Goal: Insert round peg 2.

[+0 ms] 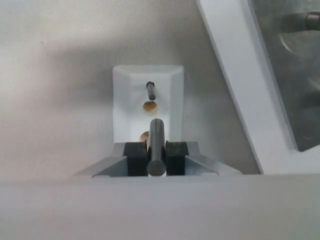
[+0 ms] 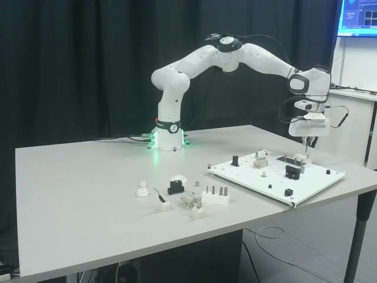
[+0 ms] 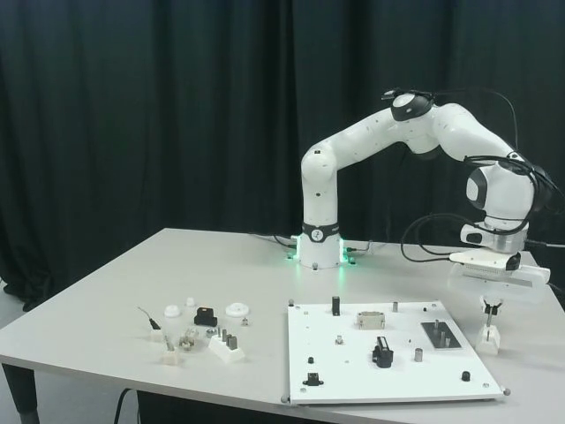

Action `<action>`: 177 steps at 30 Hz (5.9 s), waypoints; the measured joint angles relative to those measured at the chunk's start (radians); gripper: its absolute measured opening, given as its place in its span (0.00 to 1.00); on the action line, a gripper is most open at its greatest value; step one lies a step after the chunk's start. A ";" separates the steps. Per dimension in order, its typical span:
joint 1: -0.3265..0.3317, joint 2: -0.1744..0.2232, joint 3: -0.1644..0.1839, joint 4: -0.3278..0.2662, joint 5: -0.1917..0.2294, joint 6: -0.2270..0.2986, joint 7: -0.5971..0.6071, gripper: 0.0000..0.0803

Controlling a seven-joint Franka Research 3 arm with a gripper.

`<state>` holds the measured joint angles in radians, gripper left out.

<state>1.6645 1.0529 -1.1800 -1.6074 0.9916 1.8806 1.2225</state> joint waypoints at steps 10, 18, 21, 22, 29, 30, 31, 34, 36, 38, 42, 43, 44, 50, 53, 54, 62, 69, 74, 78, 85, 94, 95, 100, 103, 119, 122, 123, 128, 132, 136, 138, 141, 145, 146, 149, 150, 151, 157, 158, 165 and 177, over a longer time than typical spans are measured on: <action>0.006 0.000 -0.015 0.000 0.000 -0.007 -0.004 0.09; 0.006 0.000 -0.018 0.000 -0.002 -0.008 -0.007 0.09; 0.006 0.000 -0.018 -0.001 -0.004 -0.008 -0.009 0.09; 0.006 0.000 -0.018 -0.001 -0.004 -0.008 -0.010 0.09; 0.004 0.000 -0.018 -0.001 -0.014 -0.008 -0.011 0.09; 0.004 0.000 -0.018 -0.001 -0.016 -0.008 -0.011 0.09; 0.003 0.000 -0.018 -0.001 -0.017 -0.008 -0.011 0.09; 0.002 0.000 -0.019 -0.001 -0.021 -0.008 -0.011 0.09; 0.001 0.000 -0.020 -0.001 -0.022 -0.008 -0.011 0.09; 0.000 0.000 -0.021 -0.001 -0.023 -0.008 -0.011 0.09; -0.003 0.000 -0.024 -0.001 -0.024 -0.008 -0.017 0.09; -0.004 0.000 -0.025 -0.001 -0.024 -0.008 -0.019 0.09; -0.005 0.000 -0.026 -0.001 -0.025 -0.008 -0.022 0.09; -0.011 0.000 -0.041 -0.002 -0.046 -0.009 -0.040 0.09; -0.014 0.000 -0.051 -0.003 -0.064 -0.011 -0.051 0.09; -0.016 0.000 -0.055 -0.003 -0.071 -0.013 -0.056 0.09; -0.036 0.000 -0.095 -0.007 -0.131 -0.039 -0.123 0.09; -0.065 0.001 -0.123 -0.018 -0.178 -0.059 -0.194 0.09; -0.095 0.001 -0.131 -0.028 -0.209 -0.067 -0.252 0.09; -0.115 0.002 -0.138 -0.049 -0.223 -0.067 -0.305 0.09; -0.146 0.013 -0.153 -0.095 -0.230 -0.065 -0.398 0.09; -0.179 0.018 -0.171 -0.166 -0.229 -0.049 -0.511 0.09; -0.182 0.018 -0.173 -0.175 -0.229 -0.045 -0.524 0.09; -0.192 0.018 -0.184 -0.225 -0.221 -0.027 -0.593 0.09; -0.195 0.019 -0.191 -0.258 -0.209 -0.015 -0.634 0.09; -0.199 0.039 -0.232 -0.427 -0.069 0.059 -0.843 0.09; -0.199 0.044 -0.238 -0.451 -0.041 0.065 -0.876 0.09; -0.199 0.046 -0.240 -0.458 -0.033 0.067 -0.884 0.09; -0.199 0.056 -0.250 -0.490 0.015 0.071 -0.927 0.09; -0.200 0.062 -0.254 -0.510 0.052 0.071 -0.959 0.09; -0.200 0.064 -0.254 -0.525 0.083 0.071 -0.977 0.09; -0.200 0.064 -0.254 -0.532 0.097 0.070 -0.981 0.09; -0.200 0.064 -0.254 -0.541 0.114 0.069 -0.988 0.09; -0.200 0.064 -0.254 -0.548 0.127 0.067 -0.994 0.09; -0.199 0.064 -0.254 -0.550 0.130 0.067 -0.996 0.09; -0.199 0.064 -0.255 -0.557 0.139 0.066 -1.006 0.09; -0.199 0.064 -0.255 -0.559 0.142 0.065 -1.009 0.09; -0.199 0.064 -0.256 -0.561 0.144 0.064 -1.012 0.09; -0.197 0.064 -0.258 -0.569 0.161 0.052 -1.023 0.09; -0.196 0.064 -0.258 -0.570 0.164 0.050 -1.025 0.09; -0.183 0.064 -0.258 -0.588 0.189 0.049 -1.037 0.09; -0.166 0.066 -0.258 -0.621 0.213 0.058 -1.057 0.09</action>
<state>1.4988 1.1184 -1.4382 -2.2284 1.2042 1.9385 0.1654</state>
